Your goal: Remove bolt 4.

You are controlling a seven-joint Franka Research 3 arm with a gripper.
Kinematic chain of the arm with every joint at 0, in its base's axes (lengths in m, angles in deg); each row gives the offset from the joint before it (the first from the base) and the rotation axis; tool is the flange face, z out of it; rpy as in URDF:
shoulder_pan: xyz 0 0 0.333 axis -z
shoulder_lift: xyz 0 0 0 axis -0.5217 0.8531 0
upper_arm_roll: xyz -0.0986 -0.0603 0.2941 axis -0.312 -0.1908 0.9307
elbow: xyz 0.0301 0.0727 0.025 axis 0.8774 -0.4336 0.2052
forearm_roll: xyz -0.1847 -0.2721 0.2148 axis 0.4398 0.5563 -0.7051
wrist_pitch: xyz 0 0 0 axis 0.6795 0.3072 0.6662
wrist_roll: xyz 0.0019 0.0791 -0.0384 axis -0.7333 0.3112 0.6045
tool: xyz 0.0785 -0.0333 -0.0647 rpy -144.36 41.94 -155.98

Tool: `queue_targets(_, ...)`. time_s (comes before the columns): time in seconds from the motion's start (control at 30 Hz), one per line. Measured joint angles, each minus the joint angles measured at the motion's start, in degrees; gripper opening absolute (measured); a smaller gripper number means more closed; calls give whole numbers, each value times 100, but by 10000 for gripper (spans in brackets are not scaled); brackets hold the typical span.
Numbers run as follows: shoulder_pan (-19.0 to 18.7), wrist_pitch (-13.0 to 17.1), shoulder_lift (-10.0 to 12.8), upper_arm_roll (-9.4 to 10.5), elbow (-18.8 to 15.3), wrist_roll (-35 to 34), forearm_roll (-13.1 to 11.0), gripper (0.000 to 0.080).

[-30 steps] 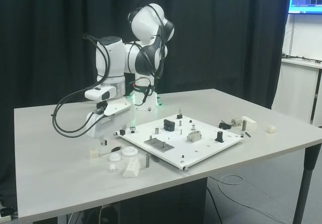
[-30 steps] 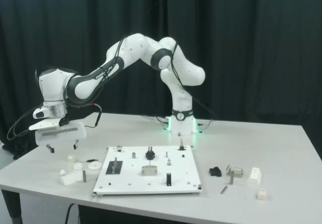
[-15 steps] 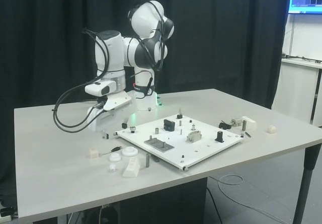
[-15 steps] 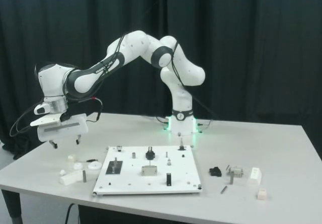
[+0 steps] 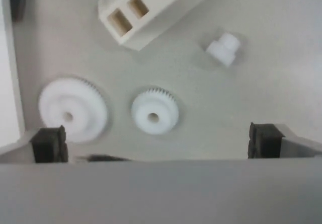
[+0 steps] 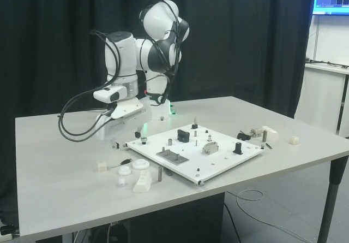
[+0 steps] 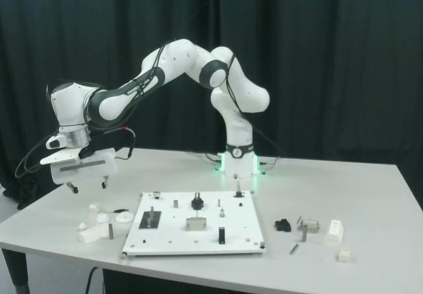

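Two gears [image 5: 153, 117], dark object half-hidden [image 5: 103, 158]

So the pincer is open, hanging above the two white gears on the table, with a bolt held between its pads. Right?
Not quite. The pincer is open and above the two white gears on the grey table, but the wrist view shows nothing between its pads: the gap is empty, and no bolt is held.
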Motion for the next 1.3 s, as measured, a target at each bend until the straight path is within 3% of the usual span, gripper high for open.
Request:
queue_targets(0.13,-17,0,0,0,0,-799,0,800)
queue_targets(0.4,-59,-144,-11,-8,-5,-1534,0,800)
queue_targets(0.83,-323,-1166,-247,-326,-131,-2020,14,800)
queue_targets(1.03,-531,-1427,-438,-500,-372,-2233,72,800)
queue_targets(1.3,-763,-1444,-799,-545,-927,-2444,226,800)
